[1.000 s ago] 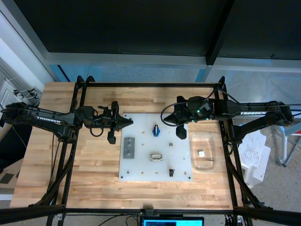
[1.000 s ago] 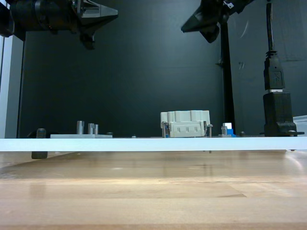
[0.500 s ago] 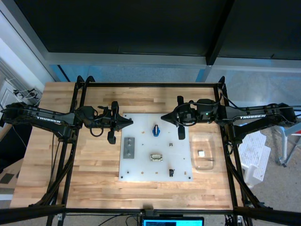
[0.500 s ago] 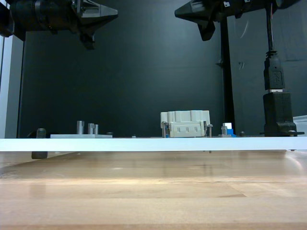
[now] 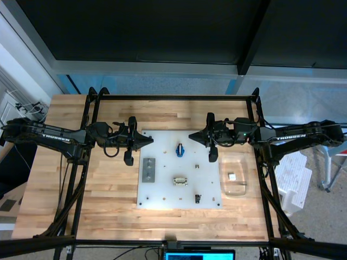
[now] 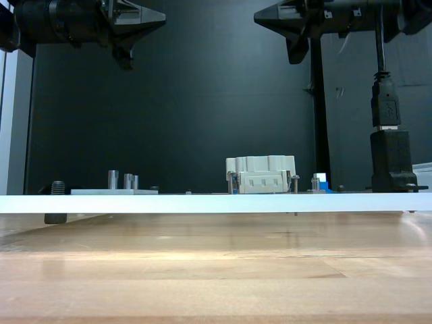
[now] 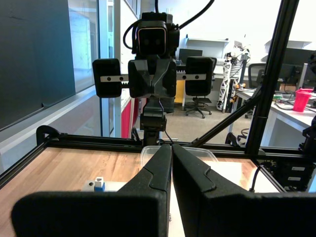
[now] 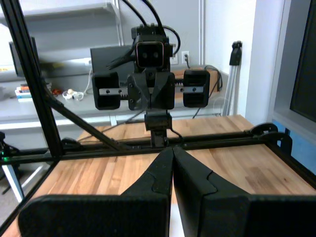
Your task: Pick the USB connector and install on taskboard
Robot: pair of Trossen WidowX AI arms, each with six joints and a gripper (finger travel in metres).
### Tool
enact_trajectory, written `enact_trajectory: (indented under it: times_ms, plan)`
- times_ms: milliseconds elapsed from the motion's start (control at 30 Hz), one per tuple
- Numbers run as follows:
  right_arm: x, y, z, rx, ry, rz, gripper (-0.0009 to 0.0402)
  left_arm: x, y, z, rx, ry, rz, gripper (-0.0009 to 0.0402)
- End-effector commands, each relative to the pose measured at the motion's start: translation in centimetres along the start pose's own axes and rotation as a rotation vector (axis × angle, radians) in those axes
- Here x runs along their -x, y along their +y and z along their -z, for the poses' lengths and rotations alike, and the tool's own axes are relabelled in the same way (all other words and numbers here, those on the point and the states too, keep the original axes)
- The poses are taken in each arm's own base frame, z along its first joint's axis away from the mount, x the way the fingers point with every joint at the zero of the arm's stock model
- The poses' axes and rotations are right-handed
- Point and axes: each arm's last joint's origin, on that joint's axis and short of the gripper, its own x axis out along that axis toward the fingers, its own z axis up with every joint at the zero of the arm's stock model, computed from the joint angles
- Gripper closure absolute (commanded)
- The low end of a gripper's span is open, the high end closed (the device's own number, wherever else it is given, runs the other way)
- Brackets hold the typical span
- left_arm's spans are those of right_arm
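The white taskboard (image 5: 162,190) lies flat in the middle of the table. The dark USB connector (image 5: 198,198) stands upright on its near right part, and rises tall above the board's edge (image 6: 202,202) as the USB connector (image 6: 391,160). No gripper touches it. My left gripper (image 5: 150,140) hovers high over the board's far left corner, fingers (image 7: 157,170) pressed together, holding nothing. My right gripper (image 5: 191,135) hovers level over the far right part, fingers (image 8: 159,173) likewise shut and empty. Both hang near the ceiling of the low view: left gripper (image 6: 162,19), right gripper (image 6: 258,15).
On the board are a grey metal block (image 5: 148,169), a beige multi-pin socket (image 5: 180,181) and a blue upright part (image 5: 180,149). A clear plastic tray (image 5: 236,187) with a small white chip (image 5: 232,176) sits right of the board. Black frame rails surround the table.
My right arm has drawn back toward the right and its gripper has risen from a downward tilt to level. The left arm and the USB connector have not moved.
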Motion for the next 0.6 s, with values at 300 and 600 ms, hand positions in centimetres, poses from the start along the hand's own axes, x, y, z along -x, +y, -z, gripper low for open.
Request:
enact_trajectory:
  times_ms: [300,600]
  plan:
    - [0.62,-0.07,0.82,-0.003,-0.016,-0.001,0.0393,-0.01,0.0,0.0,0.0,0.0,0.0,0.0393]
    - [0.61,-0.08,0.96,0.005,-0.012,0.0,0.0393,-0.01,0.0,0.0,0.0,0.0,0.0,0.0393]
